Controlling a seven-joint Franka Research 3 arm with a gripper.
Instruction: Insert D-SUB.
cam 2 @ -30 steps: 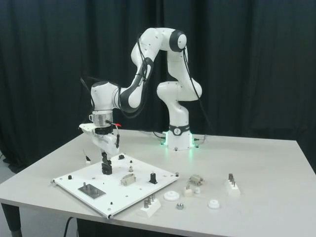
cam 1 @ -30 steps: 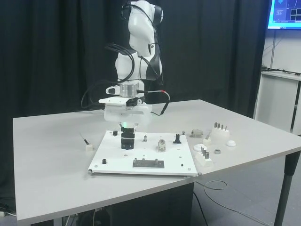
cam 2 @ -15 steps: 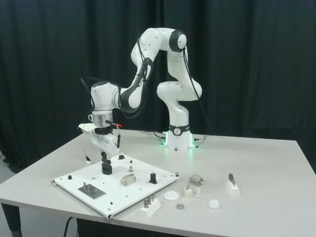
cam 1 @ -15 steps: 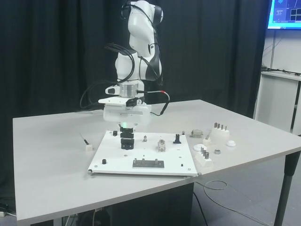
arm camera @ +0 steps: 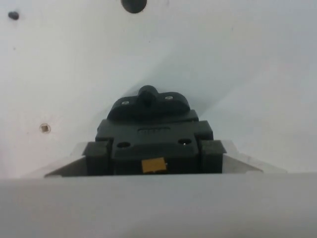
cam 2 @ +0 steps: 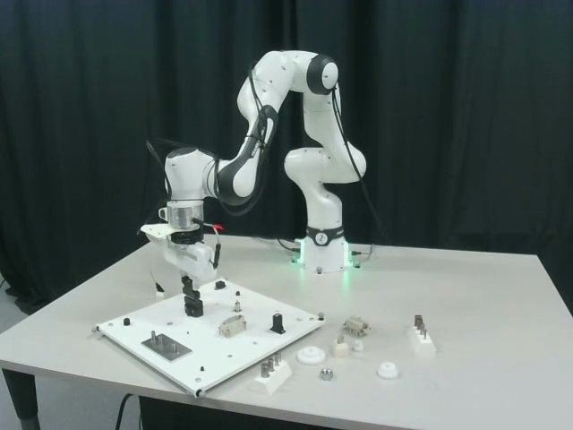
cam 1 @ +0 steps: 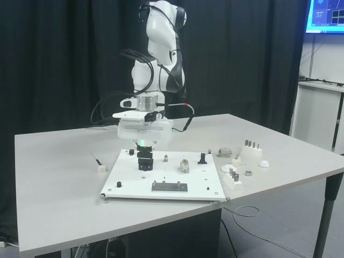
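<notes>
In the wrist view the gripper (arm camera: 154, 166) is closed on the black D-SUB (arm camera: 153, 134) just above the white board (arm camera: 237, 74), while in both room views it hangs near the board's (cam 1: 166, 177) back edge, the grey table (cam 2: 483, 313) beneath.

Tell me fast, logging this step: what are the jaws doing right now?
Gripper: shut on the black D-SUB connector, held upright over the white board.
</notes>
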